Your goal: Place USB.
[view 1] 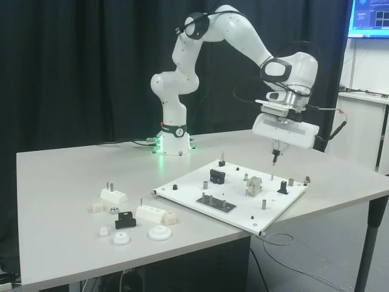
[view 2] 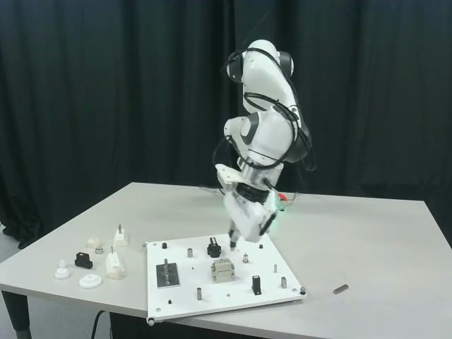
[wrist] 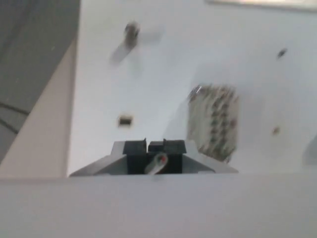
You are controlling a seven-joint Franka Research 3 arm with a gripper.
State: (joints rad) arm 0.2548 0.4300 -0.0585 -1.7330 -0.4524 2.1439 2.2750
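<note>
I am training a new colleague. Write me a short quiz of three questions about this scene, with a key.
1. True or false: the gripper touches the white board.
2. What does the gripper hold? A) a small plug-like part B) a white gear C) nothing
3. On which surface does the white gear lie?

Key:
1. False; it hangs above the board.
2. A; the wrist view shows the part between the black fingers.
3. On the grey table, beside the board.
</note>
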